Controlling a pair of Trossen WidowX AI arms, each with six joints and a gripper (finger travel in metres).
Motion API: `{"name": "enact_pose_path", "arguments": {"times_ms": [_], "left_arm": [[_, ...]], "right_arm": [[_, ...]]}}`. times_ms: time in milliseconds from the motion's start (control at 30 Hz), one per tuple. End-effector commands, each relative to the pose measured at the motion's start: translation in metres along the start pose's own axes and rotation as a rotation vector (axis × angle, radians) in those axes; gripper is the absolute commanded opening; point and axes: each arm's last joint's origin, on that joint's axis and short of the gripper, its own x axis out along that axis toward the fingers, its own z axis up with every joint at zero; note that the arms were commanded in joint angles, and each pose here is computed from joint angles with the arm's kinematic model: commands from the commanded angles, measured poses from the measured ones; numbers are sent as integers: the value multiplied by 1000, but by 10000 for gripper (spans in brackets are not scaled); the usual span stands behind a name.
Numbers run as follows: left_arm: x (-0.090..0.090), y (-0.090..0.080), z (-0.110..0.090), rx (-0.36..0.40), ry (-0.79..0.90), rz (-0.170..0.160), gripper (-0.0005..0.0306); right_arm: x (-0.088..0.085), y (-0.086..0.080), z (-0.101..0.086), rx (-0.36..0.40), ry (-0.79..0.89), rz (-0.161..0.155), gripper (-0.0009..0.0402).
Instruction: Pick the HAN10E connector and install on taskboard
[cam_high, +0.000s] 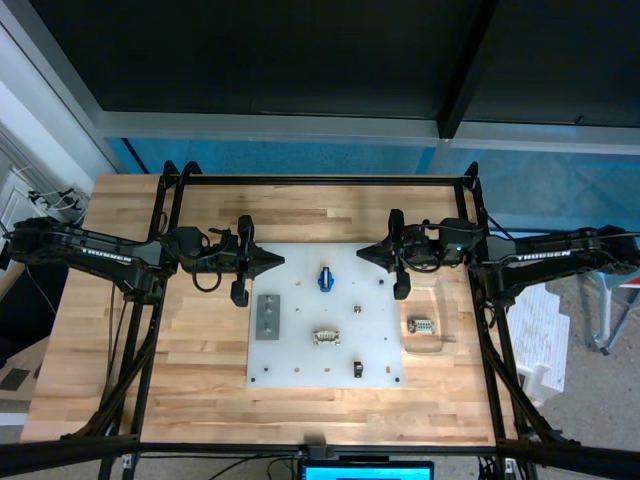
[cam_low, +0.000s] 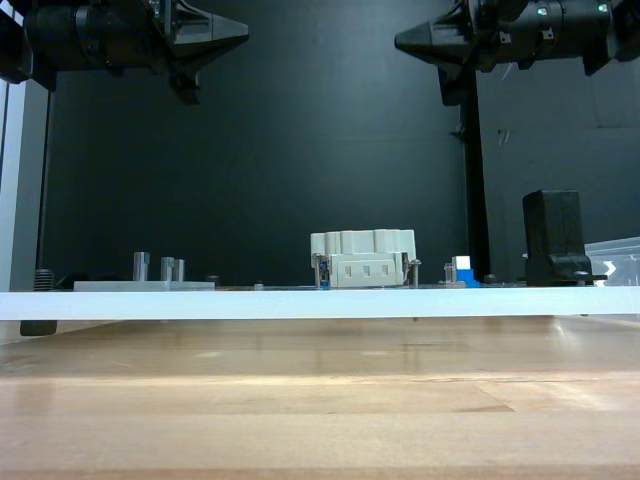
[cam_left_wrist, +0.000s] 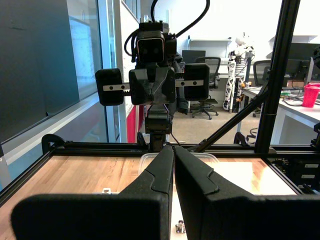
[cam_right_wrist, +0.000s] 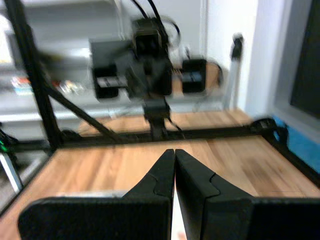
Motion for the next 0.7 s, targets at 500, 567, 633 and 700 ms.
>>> {"name": "enact_pose_path", "arguments": {"times_ms": [500, 567, 633, 700], "left_arm": [[0, 0, 0, 0, 0, 0, 1], [0, 0, 0, 0, 0, 0, 1], [0, 0, 0, 0, 0, 0, 1], [0, 0, 0, 0, 0, 0, 1]], "right_arm": [[-17, 13, 29, 53, 549, -4, 0], [-20, 16, 29, 64, 603, -6, 0], [-23, 18, 30, 64, 644, -2, 0], [-25, 20, 29, 77, 689, -6, 0]]}}
